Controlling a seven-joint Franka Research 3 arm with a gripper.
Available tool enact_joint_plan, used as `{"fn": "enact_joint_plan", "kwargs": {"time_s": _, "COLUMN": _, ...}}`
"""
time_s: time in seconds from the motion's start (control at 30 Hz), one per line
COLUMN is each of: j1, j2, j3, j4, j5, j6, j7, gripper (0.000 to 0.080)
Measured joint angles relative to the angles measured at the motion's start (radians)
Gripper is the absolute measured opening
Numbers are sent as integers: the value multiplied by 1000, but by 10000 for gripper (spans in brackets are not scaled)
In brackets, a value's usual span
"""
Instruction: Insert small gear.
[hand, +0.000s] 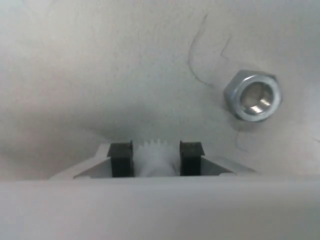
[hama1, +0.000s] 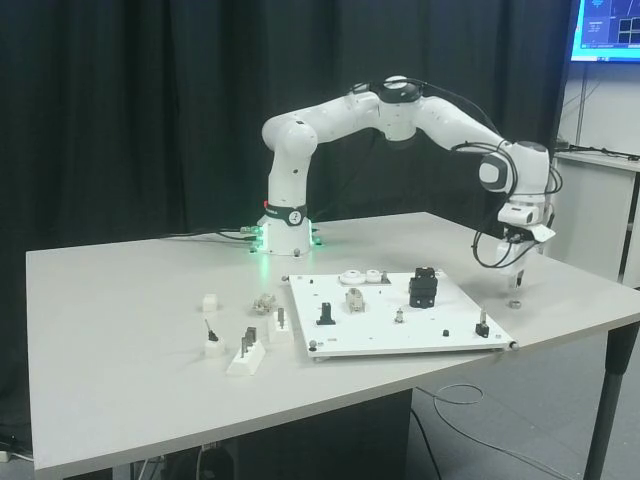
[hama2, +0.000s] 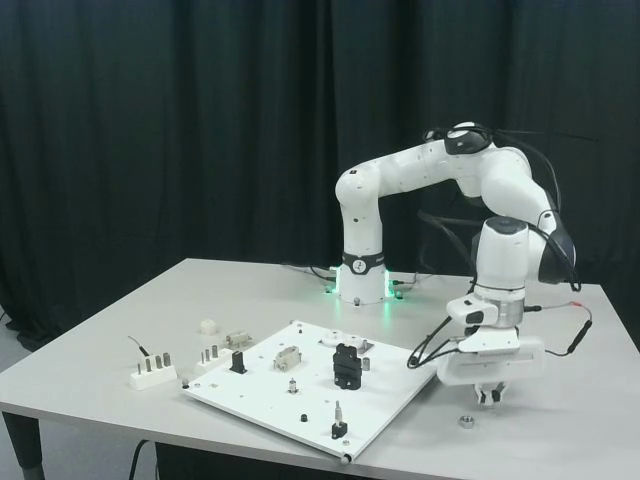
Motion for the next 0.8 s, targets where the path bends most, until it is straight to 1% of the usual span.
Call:
{"fn": "enact_joint_plan", "kwargs": {"time_s": 0.13, "j1": -1, "j2": -5, "j3": -23, "j4": 15, "j5": -12, "j6": -32, "j7": 6, "gripper": 196}}
{"fn": "enact_joint_plan", "kwargs": {"time_s": 0.33, "j1": -4, "j2": -9, "j3": -45, "j4": 34, "j5": -26, "j6": -70, "j7": 10, "gripper": 195}}
{"fn": "enact_joint_plan", "kwargs": {"time_s": 0.5, "j1": -10, "j2": -10, "j3": -48, "j4": 46, "j5": -35, "j6": -81, "j7": 14, "gripper": 195}}
{"fn": "enact_joint_plan", "kwargs": {"time_s": 0.8, "j1": -12, "j2": -10, "j3": -48, "j4": 50, "j5": -45, "j6": -84, "j7": 15, "gripper": 195}}
